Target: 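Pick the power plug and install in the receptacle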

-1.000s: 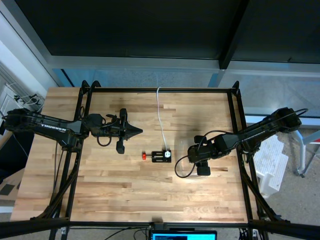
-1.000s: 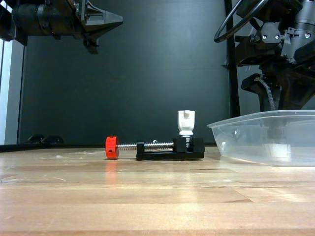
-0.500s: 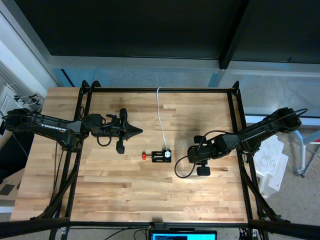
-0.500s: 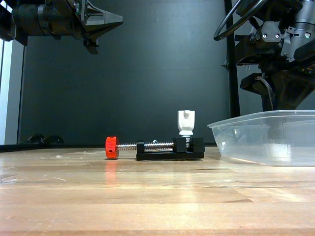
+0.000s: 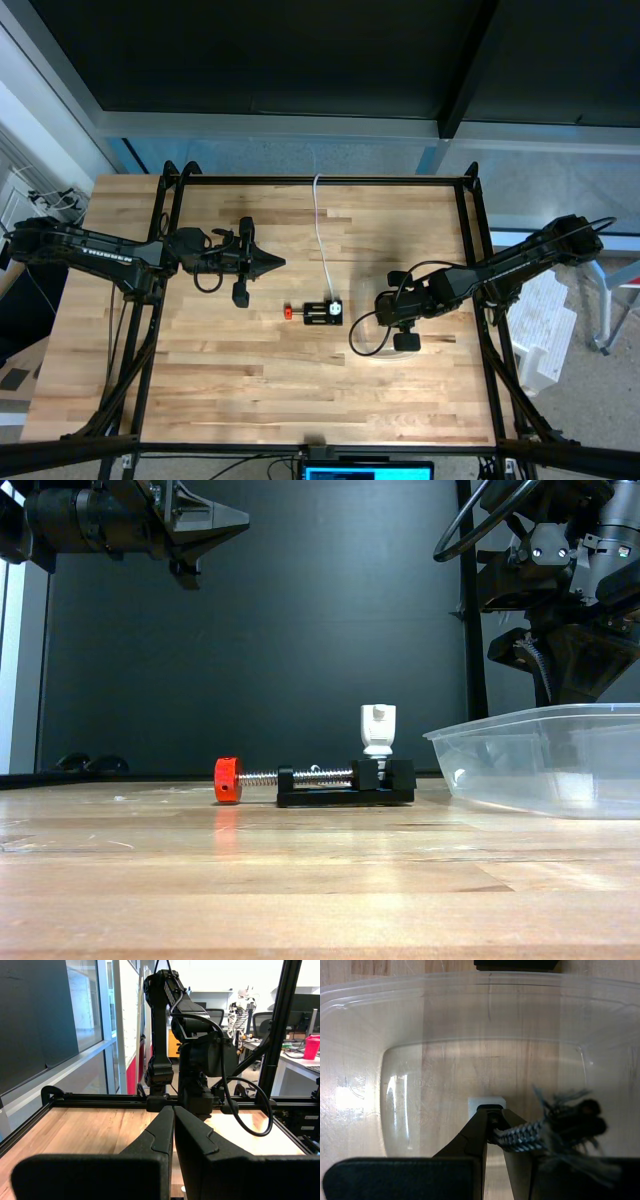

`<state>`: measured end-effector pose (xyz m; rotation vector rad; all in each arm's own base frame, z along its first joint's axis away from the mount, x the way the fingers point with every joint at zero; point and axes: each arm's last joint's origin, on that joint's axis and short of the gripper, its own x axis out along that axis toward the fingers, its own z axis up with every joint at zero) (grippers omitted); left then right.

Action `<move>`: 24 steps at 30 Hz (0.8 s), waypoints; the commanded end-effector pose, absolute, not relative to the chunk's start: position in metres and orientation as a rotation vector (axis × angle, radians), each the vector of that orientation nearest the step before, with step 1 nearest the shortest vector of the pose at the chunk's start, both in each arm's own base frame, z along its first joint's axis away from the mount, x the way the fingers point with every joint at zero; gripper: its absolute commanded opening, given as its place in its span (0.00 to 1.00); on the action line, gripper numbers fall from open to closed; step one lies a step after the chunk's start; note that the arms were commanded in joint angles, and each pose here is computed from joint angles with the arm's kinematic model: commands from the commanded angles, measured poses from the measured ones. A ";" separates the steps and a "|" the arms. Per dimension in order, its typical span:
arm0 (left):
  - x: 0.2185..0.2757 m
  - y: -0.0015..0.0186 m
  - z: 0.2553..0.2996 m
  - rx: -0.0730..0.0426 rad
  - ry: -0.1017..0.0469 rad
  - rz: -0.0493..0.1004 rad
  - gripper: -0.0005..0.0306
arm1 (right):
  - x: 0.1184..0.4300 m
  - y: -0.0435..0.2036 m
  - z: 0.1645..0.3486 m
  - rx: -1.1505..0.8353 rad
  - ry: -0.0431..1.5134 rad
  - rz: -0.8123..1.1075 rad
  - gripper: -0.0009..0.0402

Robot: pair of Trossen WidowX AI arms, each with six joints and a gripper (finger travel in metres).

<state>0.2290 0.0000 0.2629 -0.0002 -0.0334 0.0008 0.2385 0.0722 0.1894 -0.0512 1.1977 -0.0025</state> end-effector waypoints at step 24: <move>0.2291 0.0001 0.2630 0.000 -0.034 0.001 0.02 | 0.241 0.071 0.245 -0.056 1.101 -0.005 0.02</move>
